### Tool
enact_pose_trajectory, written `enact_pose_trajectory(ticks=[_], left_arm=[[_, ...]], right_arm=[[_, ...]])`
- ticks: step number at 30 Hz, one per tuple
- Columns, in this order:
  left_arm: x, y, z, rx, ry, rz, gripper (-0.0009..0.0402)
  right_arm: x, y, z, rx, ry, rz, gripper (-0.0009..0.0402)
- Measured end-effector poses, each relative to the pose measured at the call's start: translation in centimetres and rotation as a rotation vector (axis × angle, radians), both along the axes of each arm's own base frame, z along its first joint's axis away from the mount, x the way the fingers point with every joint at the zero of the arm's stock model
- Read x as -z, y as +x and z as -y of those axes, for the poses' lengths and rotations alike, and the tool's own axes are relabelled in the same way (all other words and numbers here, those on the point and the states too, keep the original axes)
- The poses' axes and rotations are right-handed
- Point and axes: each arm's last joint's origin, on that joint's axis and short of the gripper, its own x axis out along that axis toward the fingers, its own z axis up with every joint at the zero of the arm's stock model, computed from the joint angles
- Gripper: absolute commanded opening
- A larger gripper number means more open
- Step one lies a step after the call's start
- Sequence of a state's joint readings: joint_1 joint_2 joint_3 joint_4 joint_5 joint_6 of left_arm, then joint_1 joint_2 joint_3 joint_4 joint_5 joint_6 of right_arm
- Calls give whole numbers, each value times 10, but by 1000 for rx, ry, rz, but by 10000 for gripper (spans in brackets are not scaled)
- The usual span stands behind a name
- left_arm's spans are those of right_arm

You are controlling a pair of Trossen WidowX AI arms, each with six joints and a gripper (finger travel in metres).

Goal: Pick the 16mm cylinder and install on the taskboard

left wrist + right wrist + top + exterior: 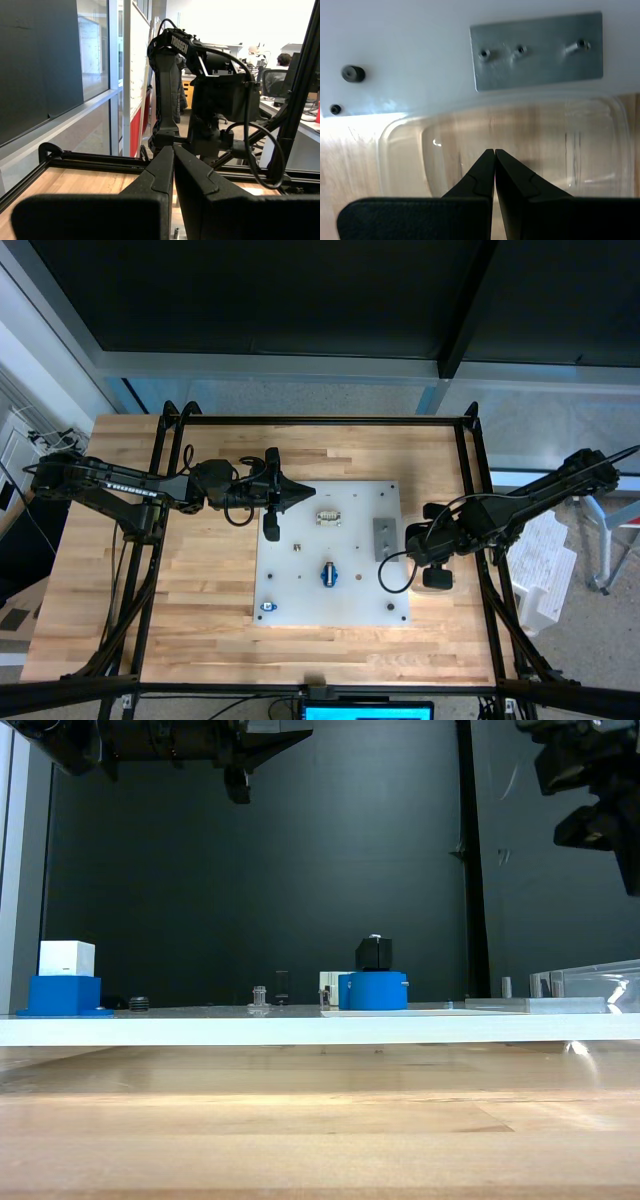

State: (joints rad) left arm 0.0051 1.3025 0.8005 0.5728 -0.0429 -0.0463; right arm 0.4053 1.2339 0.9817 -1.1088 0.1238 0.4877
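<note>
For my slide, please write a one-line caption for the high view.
Left gripper above the far-left part of the taskboard, right gripper just off its right edge, both with jaws shut.

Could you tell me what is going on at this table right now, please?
Two arms reach over a white taskboard, and neither seems to hold anything. The right gripper hovers with its fingers shut above a clear plastic tray at the board's right edge, near the grey metal block. The left gripper, fingers also shut, hangs high over the board's far-left part, pointing across it. I cannot make out the 16mm cylinder in any view, so the pick does not appear to be done yet.
</note>
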Motion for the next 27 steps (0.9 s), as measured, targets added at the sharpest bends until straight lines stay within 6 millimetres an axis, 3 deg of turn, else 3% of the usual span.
enact_pose_trajectory(ticks=[9, 27], left_arm=[[0, 0, 0, 0, 0, 0, 0], [0, 0, 0, 0, 0, 0, 0]], right_arm=[[-2, 16, -5, -26, -13, -14, 0], [-2, 19, -6, -21, -12, -13, 0]])
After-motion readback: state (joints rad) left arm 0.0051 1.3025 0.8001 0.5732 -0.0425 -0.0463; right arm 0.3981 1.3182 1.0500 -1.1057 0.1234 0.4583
